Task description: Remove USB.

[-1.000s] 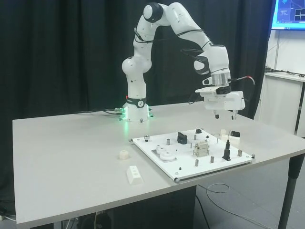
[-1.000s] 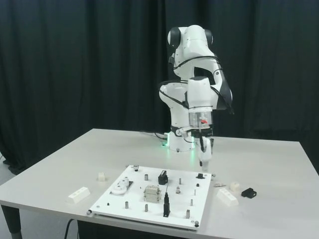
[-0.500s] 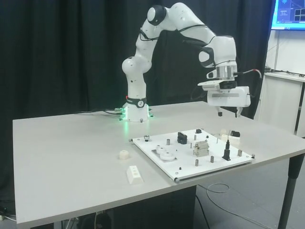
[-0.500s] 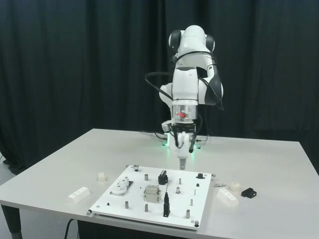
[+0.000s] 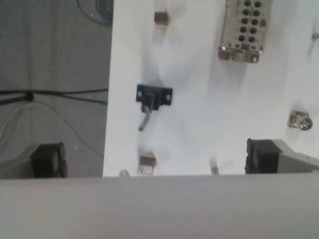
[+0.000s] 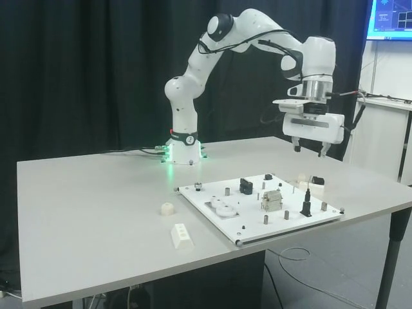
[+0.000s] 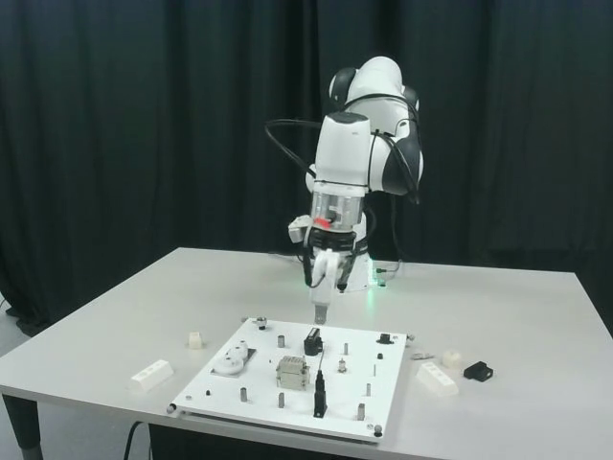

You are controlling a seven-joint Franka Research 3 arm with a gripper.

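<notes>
The USB plug [image 6: 307,205] stands upright in its socket near the front right corner of the white board [image 6: 212,192], its long axis vertical, black body at the base and a thin stem pointing straight up; in the second room view the same USB plug [image 7: 319,394] rises from the board's near edge, and from the wrist view it shows as a black block with a short grey stem leaning off it [image 5: 153,98]. The gripper [image 6: 309,149] hangs high above the board's far right side, well apart from the plug, with both fingers [image 6: 296,147] pointing down, spread apart and holding nothing. The white arm reaches out from its base, which glows green at the back of the grey worktop [image 6: 90,199]. On the board stand also a grey multi-pin connector [image 6: 271,200], a white round gear [image 6: 225,207], a small black block [image 6: 245,186] and several short pegs. Off the board, on the worktop, lie a white block with holes [image 6: 181,234] and a small white cap [image 6: 167,208] on one side, and a black clip [image 7: 478,370] beside another white block [image 7: 437,379] on the other. No brand or writing can be read on any of these things.
</notes>
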